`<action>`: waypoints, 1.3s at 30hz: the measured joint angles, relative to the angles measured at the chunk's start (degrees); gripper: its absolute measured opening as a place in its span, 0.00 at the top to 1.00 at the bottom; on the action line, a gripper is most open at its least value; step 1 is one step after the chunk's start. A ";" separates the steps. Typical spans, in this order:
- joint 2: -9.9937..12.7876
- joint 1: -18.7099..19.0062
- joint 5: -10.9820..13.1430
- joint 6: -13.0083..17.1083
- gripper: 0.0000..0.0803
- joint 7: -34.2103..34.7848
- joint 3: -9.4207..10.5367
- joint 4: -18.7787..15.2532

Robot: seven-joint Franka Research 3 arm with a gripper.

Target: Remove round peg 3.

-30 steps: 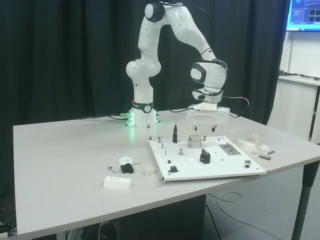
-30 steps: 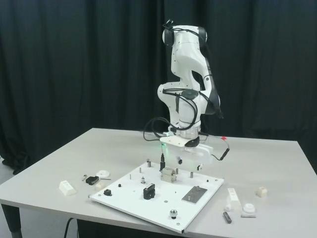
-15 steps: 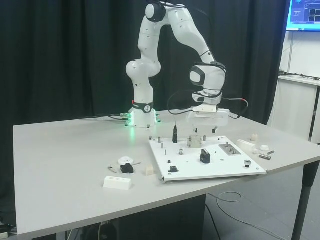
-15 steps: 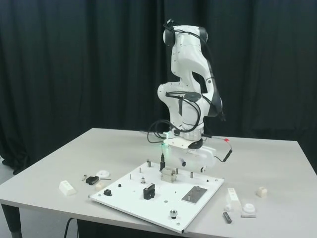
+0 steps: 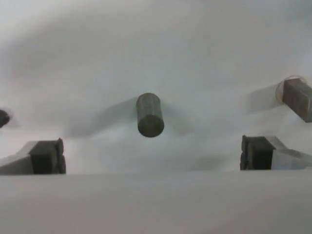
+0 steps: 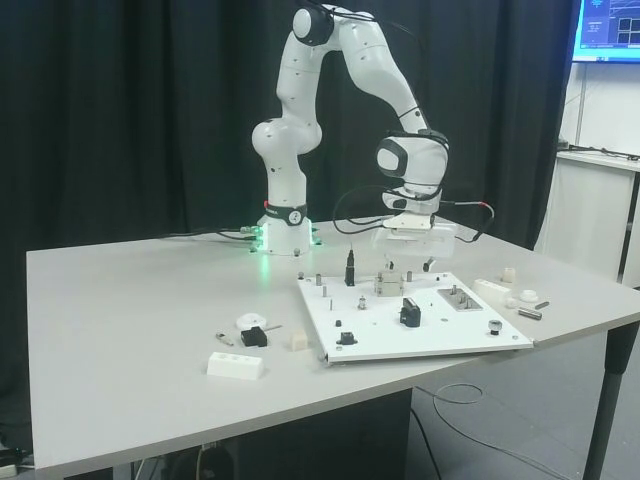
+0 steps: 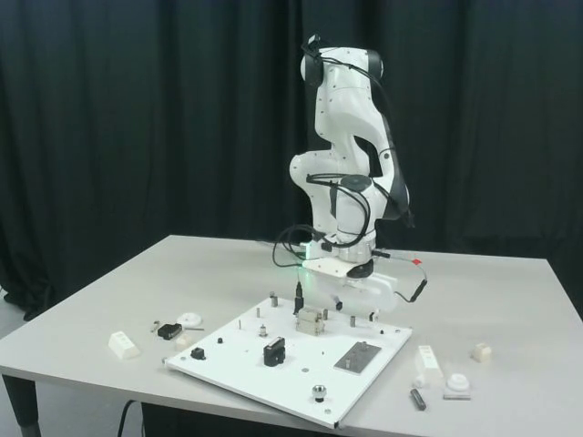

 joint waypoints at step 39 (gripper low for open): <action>2.77 -1.64 0.39 4.54 0.55 0.68 1.32 -0.37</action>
